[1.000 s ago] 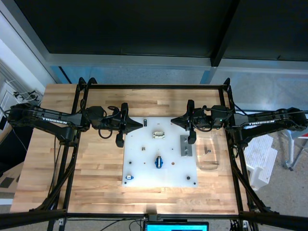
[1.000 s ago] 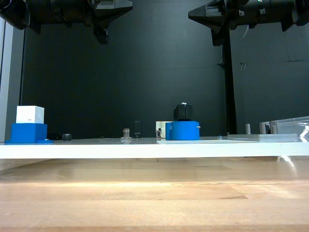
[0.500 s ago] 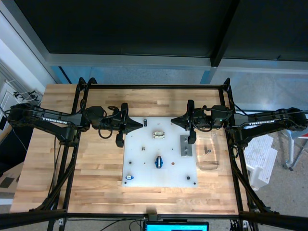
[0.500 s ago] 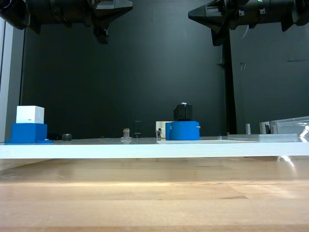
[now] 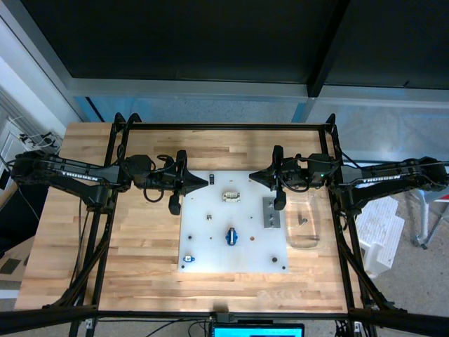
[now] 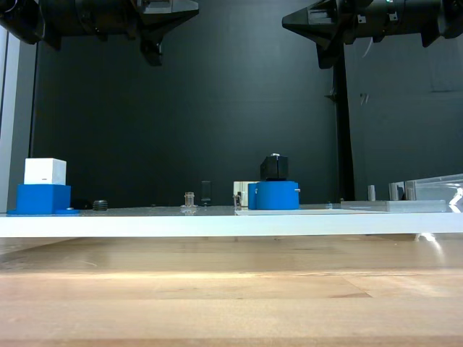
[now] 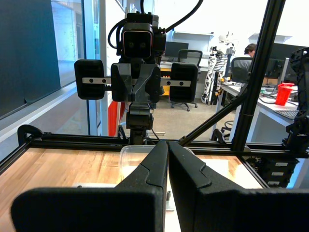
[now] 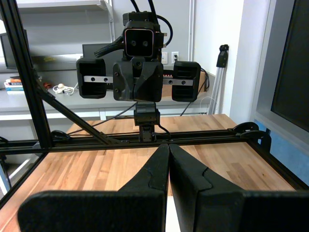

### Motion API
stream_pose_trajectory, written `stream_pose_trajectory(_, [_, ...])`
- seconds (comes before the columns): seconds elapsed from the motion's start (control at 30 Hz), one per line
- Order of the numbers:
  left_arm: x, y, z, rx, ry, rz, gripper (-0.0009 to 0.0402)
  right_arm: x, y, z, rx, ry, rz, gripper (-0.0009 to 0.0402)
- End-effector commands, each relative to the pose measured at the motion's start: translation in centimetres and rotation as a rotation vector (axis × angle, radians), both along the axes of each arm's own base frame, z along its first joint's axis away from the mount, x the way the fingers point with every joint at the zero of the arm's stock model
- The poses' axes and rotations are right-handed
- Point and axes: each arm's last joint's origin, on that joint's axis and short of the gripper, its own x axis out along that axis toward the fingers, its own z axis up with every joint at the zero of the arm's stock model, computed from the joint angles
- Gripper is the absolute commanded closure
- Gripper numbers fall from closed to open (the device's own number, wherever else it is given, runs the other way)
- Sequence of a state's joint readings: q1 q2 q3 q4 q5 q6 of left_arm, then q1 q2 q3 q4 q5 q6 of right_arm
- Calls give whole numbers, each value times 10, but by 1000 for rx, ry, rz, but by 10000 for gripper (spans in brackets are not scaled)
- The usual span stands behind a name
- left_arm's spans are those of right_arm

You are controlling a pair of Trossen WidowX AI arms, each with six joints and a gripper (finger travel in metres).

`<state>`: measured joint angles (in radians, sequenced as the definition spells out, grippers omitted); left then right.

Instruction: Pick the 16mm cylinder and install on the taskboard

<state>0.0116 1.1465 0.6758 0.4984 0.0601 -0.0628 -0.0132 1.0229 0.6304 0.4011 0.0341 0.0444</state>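
- Two grippers, both clenched on nothing. The left gripper [image 7: 167,145] has its fingers pressed flat together, and the right gripper [image 8: 169,145] looks the same.
- Both hang over the far edge of the taskboard [image 5: 210,242] with their tips pointing inward at each other. The left one is over the far-left corner and the right one is just beyond the grey block [image 5: 271,212]. The low view puts them well above everything on the board.
- Moving out to the right, the clear tray [image 5: 309,243] sits just beside the board. In it we see what we take to be the 16mm cylinder [image 5: 301,219], a small grey speck well apart from either gripper.
- Our read is that the pick has not begun and we are at the approach.
- The right gripper is the nearer one. The next move calls for it to part its fingers, swing right and nearward over the tray, then come down squarely on that tiny peg.
- We cannot tell whether the peg is upright or lying down, as it is too small.
- We also cannot tell which hole on the board is meant for it.
- The low view shows a few small uprights by the tray, but we cannot match any of them to the peg.
- Neither wrist view shows the peg at all.
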Motion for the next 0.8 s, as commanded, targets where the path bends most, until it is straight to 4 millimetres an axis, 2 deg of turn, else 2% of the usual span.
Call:
stream_pose_trajectory(0.03, [0,0,0,0,0,0,393,0,0,0,0,-1,0,393])
stream_pose_trajectory(0.4, [0,0,0,0,0,0,393,0,0,-2,5,38,2,393])
stream_pose_trajectory(0.8, [0,0,0,0,1,0,393,-9,4,-4,42,490,9,393])
